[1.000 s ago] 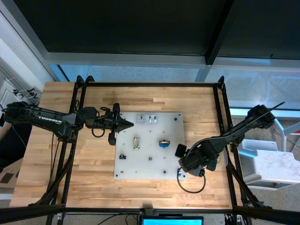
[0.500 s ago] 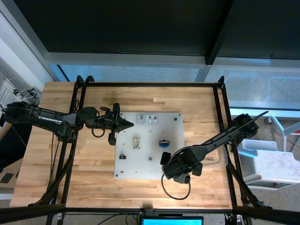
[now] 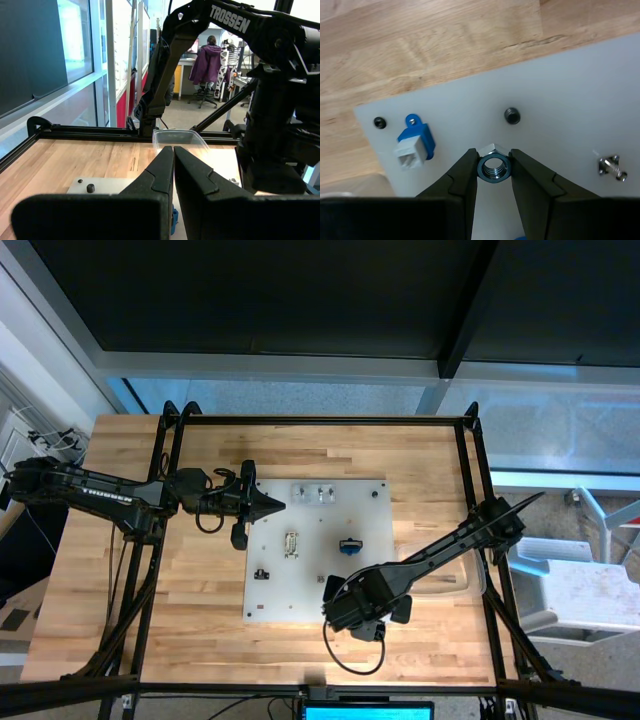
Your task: Pick the M12 fastener and fasten on the M12 threads
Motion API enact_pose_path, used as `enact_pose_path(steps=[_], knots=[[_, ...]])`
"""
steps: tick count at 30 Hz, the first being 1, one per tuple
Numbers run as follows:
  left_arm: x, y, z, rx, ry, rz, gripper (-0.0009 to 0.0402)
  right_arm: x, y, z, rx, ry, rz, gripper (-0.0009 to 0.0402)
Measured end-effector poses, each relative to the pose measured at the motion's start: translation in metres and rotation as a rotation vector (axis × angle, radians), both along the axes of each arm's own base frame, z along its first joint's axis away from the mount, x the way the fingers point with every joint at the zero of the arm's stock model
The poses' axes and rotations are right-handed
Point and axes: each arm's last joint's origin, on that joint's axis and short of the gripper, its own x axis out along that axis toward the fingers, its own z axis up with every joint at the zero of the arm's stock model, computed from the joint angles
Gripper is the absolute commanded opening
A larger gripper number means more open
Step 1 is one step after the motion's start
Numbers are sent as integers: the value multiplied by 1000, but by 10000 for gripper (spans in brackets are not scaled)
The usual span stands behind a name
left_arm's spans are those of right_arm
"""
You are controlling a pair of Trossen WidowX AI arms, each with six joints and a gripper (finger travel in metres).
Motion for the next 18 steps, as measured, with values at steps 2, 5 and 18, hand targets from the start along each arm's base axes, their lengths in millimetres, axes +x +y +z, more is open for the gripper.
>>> enact_pose_path(steps=[2, 5, 18], knots=[[0, 0, 0, 0, 0, 0, 0, 4, 0, -2, 2, -4, -3, 12], [0, 0, 0, 0, 0, 0, 0, 10, -1, -6, 3, -8, -7, 12], [0, 0, 0, 0, 0, 0, 0, 19, 0, -21, 30, -3, -11, 12]])
